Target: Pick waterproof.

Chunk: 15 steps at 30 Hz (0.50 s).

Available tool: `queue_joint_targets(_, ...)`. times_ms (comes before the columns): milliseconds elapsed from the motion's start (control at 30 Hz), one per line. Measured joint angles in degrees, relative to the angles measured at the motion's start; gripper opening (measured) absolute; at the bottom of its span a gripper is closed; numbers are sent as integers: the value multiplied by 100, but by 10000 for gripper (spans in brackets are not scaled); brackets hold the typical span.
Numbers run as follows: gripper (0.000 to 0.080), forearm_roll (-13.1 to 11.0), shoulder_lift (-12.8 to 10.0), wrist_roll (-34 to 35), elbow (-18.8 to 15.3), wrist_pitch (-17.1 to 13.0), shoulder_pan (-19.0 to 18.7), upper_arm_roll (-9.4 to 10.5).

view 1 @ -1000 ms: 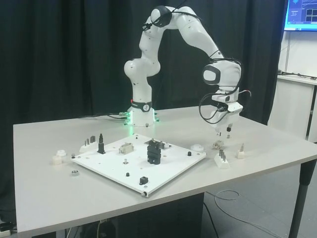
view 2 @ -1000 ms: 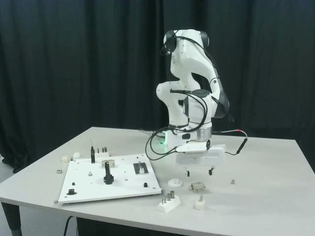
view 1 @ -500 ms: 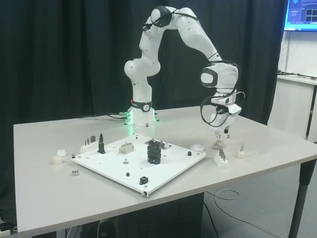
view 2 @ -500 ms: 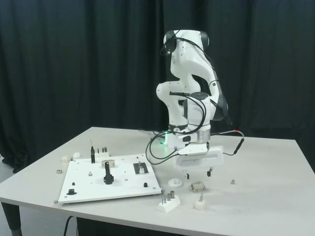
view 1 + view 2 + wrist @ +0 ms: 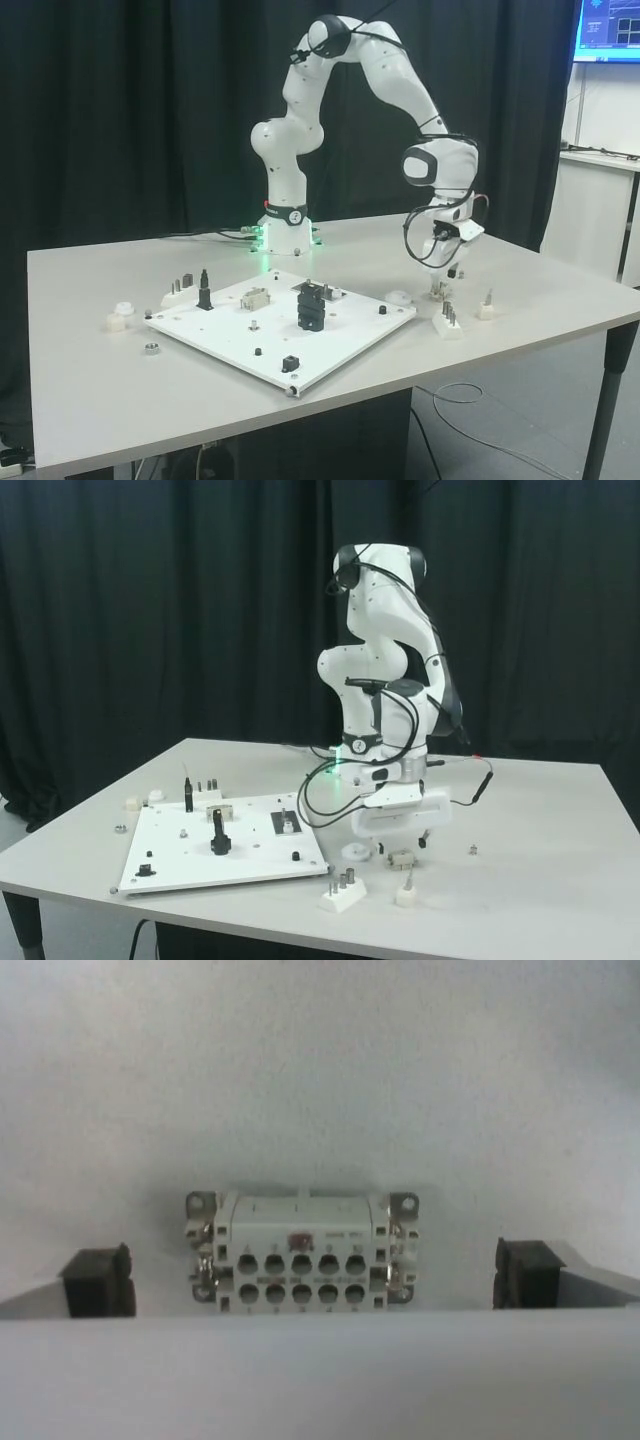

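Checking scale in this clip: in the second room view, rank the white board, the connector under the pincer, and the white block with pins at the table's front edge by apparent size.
1. White board, by far the largest.
2. Pin block.
3. Connector, only slightly smaller than the block; the block sits nearer the camera, so their true order is unsure.

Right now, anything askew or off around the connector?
Nothing stands out. The white multi-pin connector lies flat on the grey table, square between the black fingertips of the open claw. No visible damage.
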State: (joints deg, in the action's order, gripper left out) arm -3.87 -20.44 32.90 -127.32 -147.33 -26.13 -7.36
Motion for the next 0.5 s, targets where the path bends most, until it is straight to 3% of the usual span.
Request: queue_joint_targets(500,800,0,-355,-3,-1,-301,0,81)
